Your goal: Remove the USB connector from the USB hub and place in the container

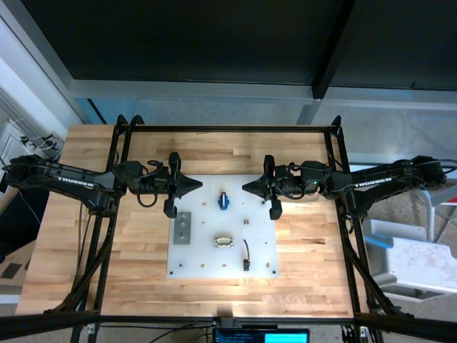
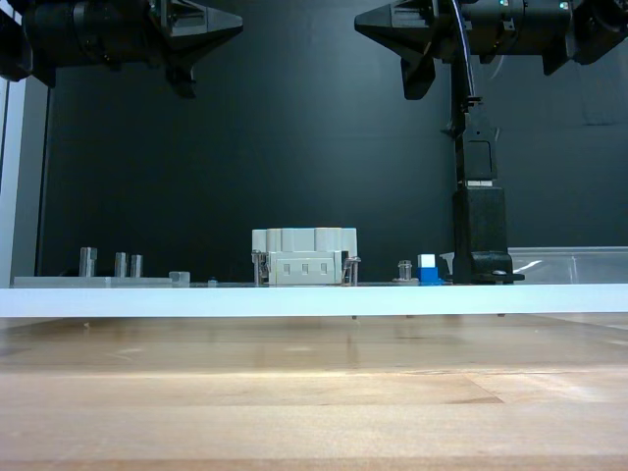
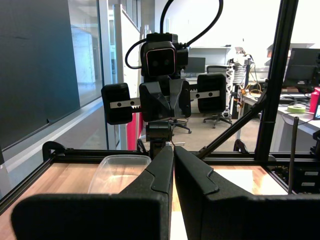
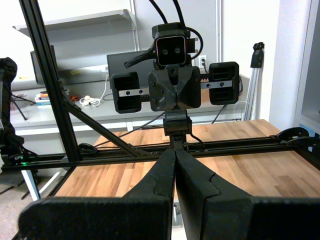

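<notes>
We see the thin black USB connector (image 1: 245, 250) standing in the USB hub (image 1: 245, 266), well apart from the left gripper (image 1: 202, 185) and right gripper (image 1: 245, 188), both jaws pressed together.

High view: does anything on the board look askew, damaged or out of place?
Nothing stands out. The USB connector stands plugged in the USB hub, the container lies empty, and the left gripper and right gripper hover shut over the white board's far edge.

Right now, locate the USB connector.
High view: the USB connector stands in the USB hub, white board's near-right corner; left gripper and right gripper hover farther back.
</notes>
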Motion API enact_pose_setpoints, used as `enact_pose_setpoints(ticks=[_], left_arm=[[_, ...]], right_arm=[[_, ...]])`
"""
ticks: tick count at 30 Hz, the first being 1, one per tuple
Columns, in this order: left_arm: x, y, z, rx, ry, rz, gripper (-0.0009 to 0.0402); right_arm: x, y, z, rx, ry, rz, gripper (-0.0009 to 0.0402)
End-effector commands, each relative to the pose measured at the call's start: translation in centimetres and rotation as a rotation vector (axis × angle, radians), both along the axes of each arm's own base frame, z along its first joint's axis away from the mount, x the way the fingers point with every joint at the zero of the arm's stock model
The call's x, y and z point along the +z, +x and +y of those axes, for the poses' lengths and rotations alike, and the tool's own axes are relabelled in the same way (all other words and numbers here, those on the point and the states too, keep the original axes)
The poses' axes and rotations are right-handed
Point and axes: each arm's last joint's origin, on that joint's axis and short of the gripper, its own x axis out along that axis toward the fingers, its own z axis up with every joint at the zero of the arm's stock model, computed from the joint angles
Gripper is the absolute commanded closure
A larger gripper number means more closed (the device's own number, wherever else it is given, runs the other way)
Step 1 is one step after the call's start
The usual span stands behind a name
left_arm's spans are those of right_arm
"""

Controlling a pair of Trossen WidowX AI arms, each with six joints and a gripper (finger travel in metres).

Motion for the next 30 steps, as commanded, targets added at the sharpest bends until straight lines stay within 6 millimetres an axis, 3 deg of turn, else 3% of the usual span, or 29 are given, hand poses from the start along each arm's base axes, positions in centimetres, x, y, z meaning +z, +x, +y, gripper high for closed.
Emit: enact_pose_setpoints(ticks=[1,18,30], left_arm=[[0.0,0.0,0.0,0.0,0.0,0.0,0.0392],[0.0,0.0,0.0,0.0,0.0,0.0,0.0392],[0.0,0.0,0.0,0.0,0.0,0.0,0.0392]], right_arm=[[0.1,0.0,0.0,0.0,0.0,-0.004,0.0393],[0.3,0.1,0.0,0.003,0.027,0.007,0.0393],[3.0,0.3,0.7,0.07,-0.019,0.418,0.0393]])
